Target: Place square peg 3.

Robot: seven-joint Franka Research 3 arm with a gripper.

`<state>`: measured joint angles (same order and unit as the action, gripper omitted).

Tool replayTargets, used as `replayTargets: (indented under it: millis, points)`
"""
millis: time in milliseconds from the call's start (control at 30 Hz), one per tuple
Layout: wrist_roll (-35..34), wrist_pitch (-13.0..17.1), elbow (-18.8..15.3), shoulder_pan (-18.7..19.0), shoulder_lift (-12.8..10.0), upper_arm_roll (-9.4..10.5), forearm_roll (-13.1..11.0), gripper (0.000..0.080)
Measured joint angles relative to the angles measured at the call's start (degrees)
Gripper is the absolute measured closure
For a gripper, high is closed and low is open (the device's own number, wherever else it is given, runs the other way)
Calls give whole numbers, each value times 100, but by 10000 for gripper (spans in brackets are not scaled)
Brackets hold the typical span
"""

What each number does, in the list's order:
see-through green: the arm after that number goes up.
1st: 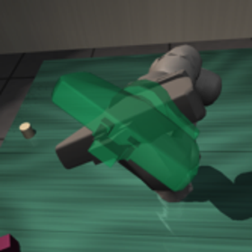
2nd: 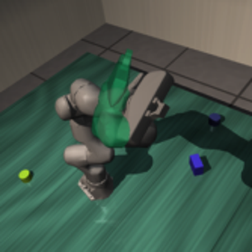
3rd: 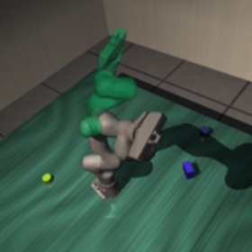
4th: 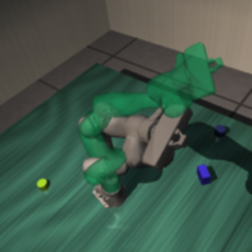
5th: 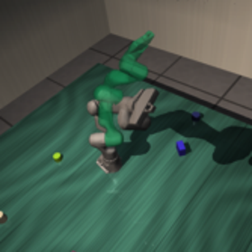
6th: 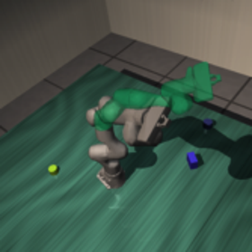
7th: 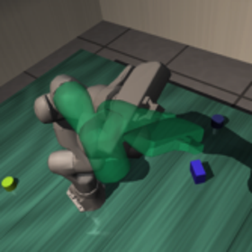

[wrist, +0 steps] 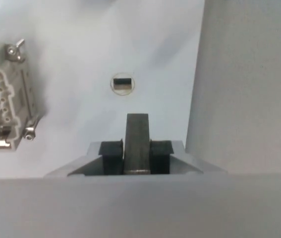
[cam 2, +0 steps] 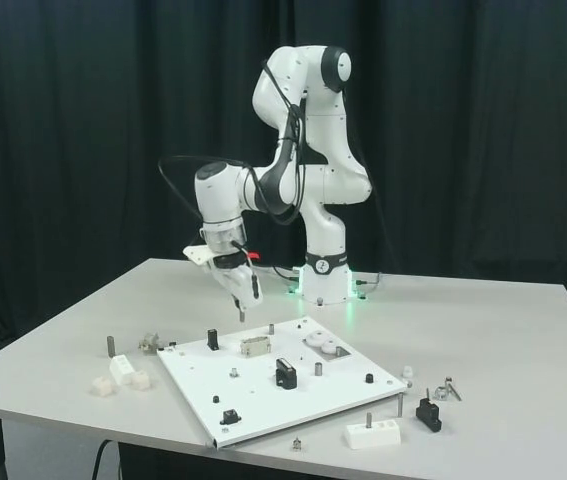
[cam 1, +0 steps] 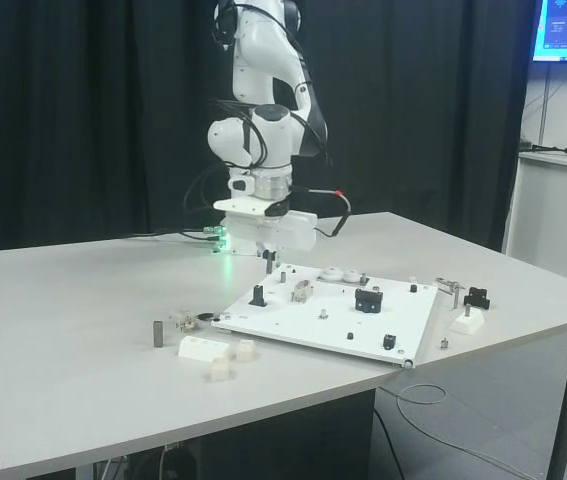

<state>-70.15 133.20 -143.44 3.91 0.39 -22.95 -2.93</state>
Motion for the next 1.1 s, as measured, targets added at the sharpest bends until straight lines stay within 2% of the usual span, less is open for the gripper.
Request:
replayTargets:
  millis: [267, 1100]
  points:
    - [-46, -49, 0, 18, 88, 0, 62, 692]
    - [-91, -31, 2, 30, 92, 0, 133, 692]
